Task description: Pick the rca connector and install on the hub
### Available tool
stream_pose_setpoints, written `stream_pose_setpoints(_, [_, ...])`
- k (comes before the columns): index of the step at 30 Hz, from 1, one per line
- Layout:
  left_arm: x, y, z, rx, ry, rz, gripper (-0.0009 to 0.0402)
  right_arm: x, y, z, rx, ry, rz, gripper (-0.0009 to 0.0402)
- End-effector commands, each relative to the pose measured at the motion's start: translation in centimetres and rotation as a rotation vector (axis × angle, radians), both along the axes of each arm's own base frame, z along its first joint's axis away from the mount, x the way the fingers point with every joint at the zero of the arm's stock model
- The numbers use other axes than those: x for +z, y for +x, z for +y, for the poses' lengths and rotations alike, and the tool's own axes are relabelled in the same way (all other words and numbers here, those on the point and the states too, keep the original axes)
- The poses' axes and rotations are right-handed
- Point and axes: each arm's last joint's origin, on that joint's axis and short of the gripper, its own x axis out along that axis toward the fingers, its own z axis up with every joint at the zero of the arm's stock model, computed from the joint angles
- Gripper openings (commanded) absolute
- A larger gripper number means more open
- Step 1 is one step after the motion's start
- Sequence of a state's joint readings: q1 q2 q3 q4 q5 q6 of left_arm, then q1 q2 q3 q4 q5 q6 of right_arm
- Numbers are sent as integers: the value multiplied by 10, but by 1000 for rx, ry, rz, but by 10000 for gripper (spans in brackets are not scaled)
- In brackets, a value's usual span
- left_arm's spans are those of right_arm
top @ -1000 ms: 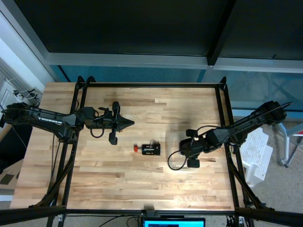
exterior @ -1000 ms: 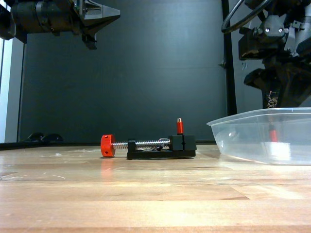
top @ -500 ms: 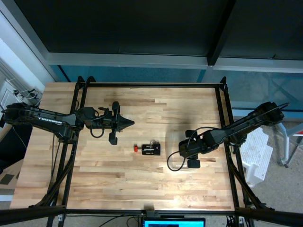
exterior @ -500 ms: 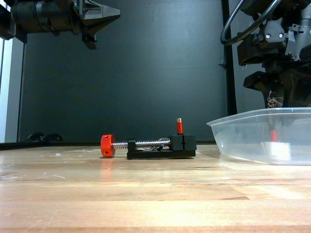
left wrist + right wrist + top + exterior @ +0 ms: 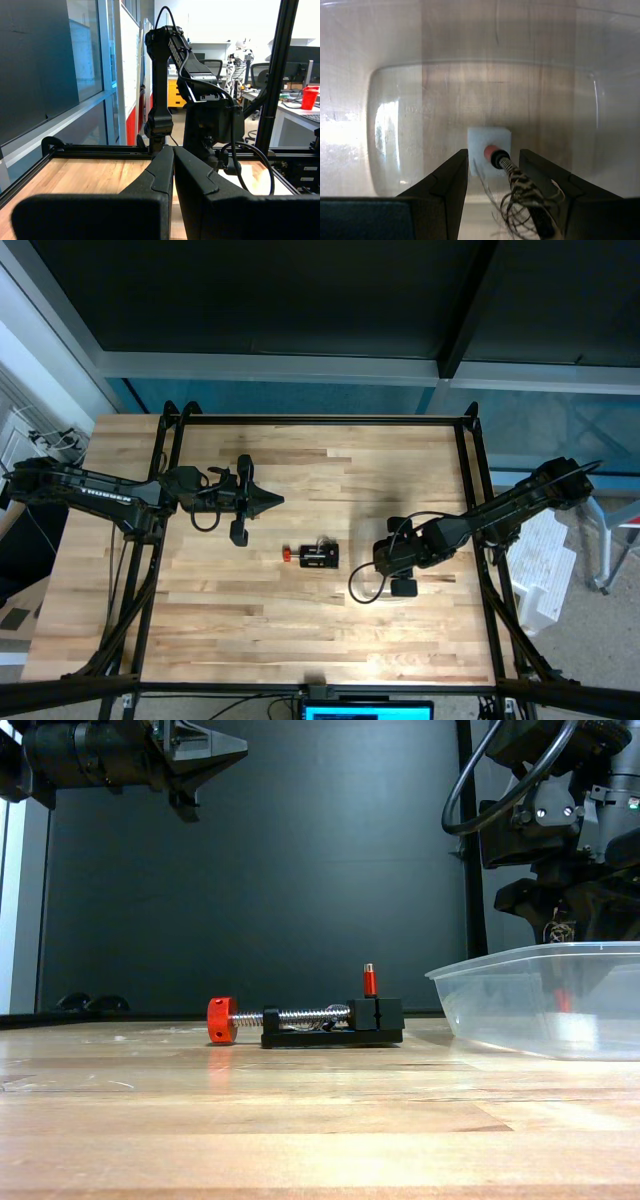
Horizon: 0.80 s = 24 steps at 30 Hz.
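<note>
The hub (image 5: 320, 558) is a small black block with a red knob (image 5: 221, 1020) on a screw, lying mid-table; a short red post (image 5: 369, 980) stands on top of it. The rca connector (image 5: 506, 165), with a red tip, metal spring collar and frayed braided lead, stands in a white foam block (image 5: 489, 140) inside the clear tray. My right gripper (image 5: 491, 156) hangs over the tray, open, a finger on either side of the connector and apart from it. My left gripper (image 5: 270, 501) is shut and held high at the table's left.
The clear plastic tray (image 5: 500, 1010) sits on the wooden table right of the hub, under the right arm. A black frame (image 5: 320, 420) runs around the table's back and sides.
The right arm has shifted a little to the left over the tray. The left arm and the hub have not moved.
</note>
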State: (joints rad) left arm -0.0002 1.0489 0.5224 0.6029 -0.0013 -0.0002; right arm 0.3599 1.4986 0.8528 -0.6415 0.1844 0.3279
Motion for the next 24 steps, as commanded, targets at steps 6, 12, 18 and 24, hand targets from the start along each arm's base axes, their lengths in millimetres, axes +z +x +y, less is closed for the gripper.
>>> stream_pose_setpoints(6, [0,0,0,0,0,0,0,-3,2,0,-3,-7,4,136])
stream_pose_setpoints(12, [0,0,0,0,0,0,0,-3,2,1,0,2,3,111])
stream_pose_setpoints(18, [0,0,0,0,0,0,0,-4,2,1,2,1,4,86])
stream_pose_setpoints(24, [0,0,0,0,0,0,0,-4,2,1,4,0,5,56])
